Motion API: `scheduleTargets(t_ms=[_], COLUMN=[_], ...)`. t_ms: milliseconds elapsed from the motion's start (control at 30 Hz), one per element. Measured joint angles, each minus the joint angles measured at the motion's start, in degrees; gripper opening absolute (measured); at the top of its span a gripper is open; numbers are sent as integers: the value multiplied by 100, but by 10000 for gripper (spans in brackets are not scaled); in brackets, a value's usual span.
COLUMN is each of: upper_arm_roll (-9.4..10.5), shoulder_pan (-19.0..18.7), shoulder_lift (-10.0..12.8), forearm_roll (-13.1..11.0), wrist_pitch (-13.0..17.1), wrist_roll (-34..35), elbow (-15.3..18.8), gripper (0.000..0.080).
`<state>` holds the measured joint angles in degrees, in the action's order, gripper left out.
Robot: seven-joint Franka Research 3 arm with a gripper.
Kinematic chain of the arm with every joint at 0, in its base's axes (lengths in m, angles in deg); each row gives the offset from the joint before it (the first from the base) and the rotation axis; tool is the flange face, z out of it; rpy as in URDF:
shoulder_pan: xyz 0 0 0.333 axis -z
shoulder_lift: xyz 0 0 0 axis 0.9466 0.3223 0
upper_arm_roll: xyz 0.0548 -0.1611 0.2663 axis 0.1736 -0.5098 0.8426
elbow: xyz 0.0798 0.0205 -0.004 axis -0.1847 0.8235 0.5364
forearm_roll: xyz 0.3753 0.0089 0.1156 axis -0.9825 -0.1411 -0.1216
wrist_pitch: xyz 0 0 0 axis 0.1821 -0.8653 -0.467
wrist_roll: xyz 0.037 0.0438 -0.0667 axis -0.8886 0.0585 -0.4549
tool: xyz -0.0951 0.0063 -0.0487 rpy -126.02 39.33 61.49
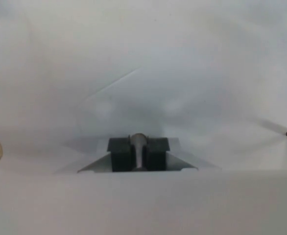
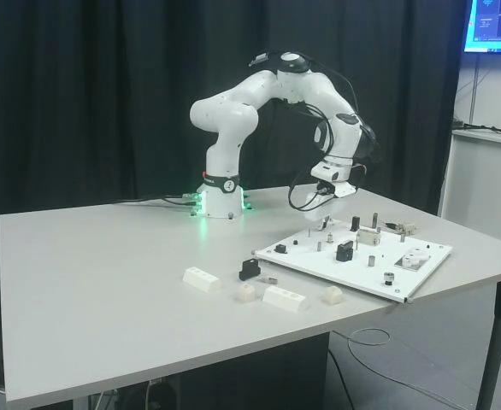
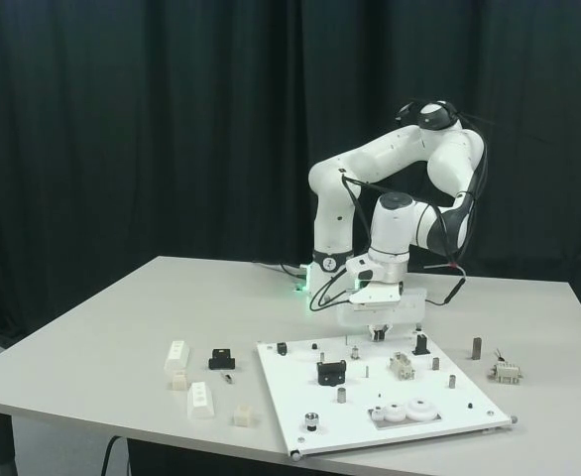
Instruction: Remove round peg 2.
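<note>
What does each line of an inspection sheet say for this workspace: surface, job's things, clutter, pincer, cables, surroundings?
Surface: grey table carrying a white board.
Job's things: round peg, upright between the pincer's pads over the board.
Clutter: white blocks and a black block beside the board.
Pincer: pincer low over the board's far edge, shut on the peg.
Cables: arm cable looping; another cable hangs under the table.
Surroundings: black curtain, screen.
</note>
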<state>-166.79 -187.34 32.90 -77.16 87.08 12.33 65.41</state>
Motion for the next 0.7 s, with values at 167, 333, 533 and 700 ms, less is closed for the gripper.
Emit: scheduleTargets(t_ms=[167,333,533,700], upper_arm_roll=[-2,-9,-18,-20], shoulder_pan=[2,3,3,4], shoulder_lift=[0,0,0,0], forearm_roll=[-27,-32,-34,-34], wrist_pitch=[-1,-10,-24,-26], wrist_roll=[45,172,269,274], elbow=[7,8,8,6], gripper=[64,64,64,64])
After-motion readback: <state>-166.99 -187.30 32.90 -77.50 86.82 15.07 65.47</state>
